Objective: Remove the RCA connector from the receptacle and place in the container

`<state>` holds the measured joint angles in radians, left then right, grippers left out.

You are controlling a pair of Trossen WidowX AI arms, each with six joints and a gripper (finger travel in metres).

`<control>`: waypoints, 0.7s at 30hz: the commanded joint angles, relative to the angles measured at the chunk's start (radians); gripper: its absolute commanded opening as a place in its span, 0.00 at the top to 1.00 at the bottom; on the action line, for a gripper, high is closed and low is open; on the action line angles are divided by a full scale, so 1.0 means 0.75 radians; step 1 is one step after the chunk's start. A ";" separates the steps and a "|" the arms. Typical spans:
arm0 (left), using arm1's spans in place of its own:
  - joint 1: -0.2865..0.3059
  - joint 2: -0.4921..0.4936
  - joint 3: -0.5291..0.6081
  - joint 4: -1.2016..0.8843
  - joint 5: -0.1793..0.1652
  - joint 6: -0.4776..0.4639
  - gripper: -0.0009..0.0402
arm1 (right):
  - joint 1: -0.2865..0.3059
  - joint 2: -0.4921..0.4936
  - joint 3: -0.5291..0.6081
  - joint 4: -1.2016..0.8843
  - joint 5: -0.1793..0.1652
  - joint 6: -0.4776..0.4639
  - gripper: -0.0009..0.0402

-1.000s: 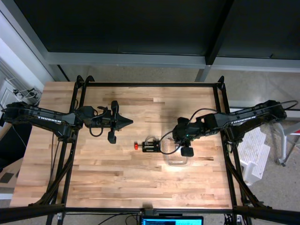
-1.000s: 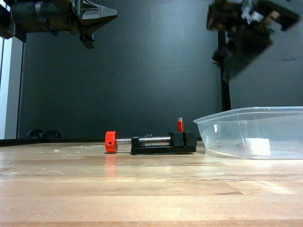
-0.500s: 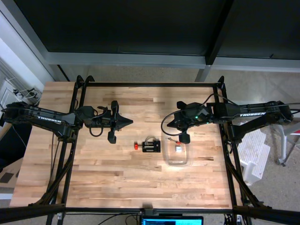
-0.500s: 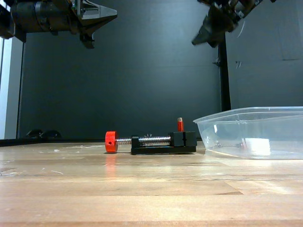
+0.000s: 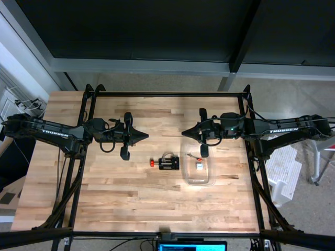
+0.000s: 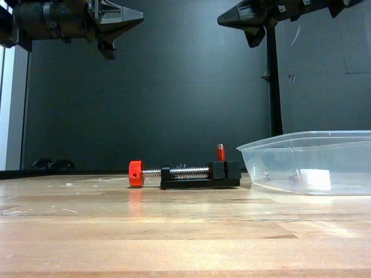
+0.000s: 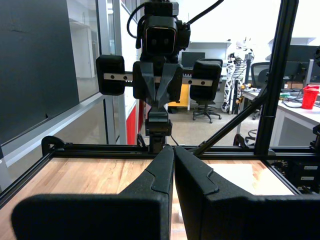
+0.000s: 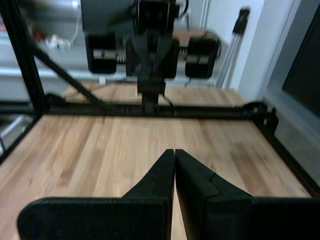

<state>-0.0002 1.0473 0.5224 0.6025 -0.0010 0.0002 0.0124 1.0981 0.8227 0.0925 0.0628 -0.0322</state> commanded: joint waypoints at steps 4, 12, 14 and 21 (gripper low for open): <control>0.000 0.000 0.001 0.001 0.001 0.000 0.98 | 0.001 -0.045 -0.124 0.221 -0.004 0.012 0.98; 0.001 0.000 0.001 0.001 0.001 0.000 0.98 | 0.000 -0.103 -0.262 0.410 -0.008 0.062 0.98; 0.000 0.000 0.001 0.001 0.001 0.000 0.98 | 0.000 -0.106 -0.294 0.469 -0.009 0.079 0.98; 0.000 0.000 0.001 0.001 0.001 0.000 0.98 | 0.001 -0.108 -0.321 0.500 -0.016 0.078 0.98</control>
<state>-0.0002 1.0473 0.5224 0.6025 -0.0006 0.0002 0.0120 1.0164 0.5816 0.4671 0.0544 0.0269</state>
